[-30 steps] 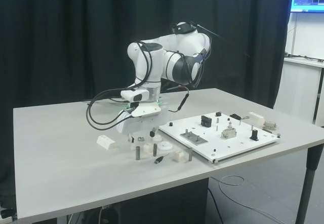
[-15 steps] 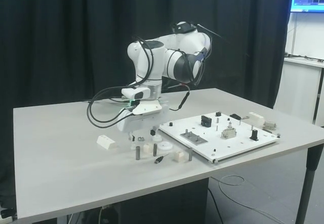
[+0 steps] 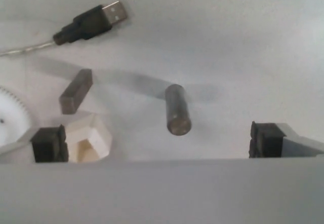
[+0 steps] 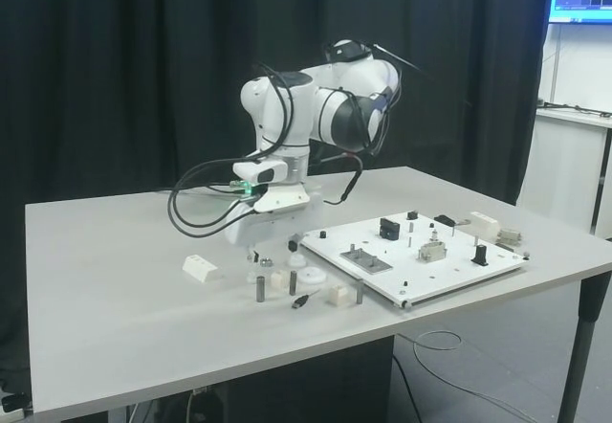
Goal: Remove square peg 1.
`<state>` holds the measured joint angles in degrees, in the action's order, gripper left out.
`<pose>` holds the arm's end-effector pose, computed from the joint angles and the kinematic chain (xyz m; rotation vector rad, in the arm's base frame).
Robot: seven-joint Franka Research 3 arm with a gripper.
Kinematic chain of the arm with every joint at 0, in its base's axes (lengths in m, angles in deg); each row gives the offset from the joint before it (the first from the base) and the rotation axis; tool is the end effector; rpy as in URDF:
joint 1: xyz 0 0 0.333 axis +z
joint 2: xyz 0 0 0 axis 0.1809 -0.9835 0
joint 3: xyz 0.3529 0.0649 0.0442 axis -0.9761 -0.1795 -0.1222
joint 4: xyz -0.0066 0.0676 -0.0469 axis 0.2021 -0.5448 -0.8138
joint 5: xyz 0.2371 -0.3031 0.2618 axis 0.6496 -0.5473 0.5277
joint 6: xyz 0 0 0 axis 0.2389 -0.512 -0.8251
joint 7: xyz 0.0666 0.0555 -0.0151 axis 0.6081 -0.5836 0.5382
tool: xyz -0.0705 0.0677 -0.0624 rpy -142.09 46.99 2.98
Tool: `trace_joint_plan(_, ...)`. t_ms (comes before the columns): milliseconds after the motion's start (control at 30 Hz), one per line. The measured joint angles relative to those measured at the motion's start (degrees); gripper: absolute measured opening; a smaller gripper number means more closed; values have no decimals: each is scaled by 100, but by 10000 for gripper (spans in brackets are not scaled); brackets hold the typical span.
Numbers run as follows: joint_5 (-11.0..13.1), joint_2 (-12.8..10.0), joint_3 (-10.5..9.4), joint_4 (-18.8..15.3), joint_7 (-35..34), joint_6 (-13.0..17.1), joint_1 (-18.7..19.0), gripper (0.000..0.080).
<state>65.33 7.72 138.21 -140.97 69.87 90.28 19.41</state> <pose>0.7014 -0.3087 0.2690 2.9380 -0.9071 -0.1669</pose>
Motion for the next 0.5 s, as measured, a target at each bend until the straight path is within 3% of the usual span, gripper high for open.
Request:
trace_joint_plan(233, 3, 22, 104, 30, -124, -365, 73, 800)
trace_joint_plan(500, 77, 82, 228, 29, -405, -1065, 319, 800)
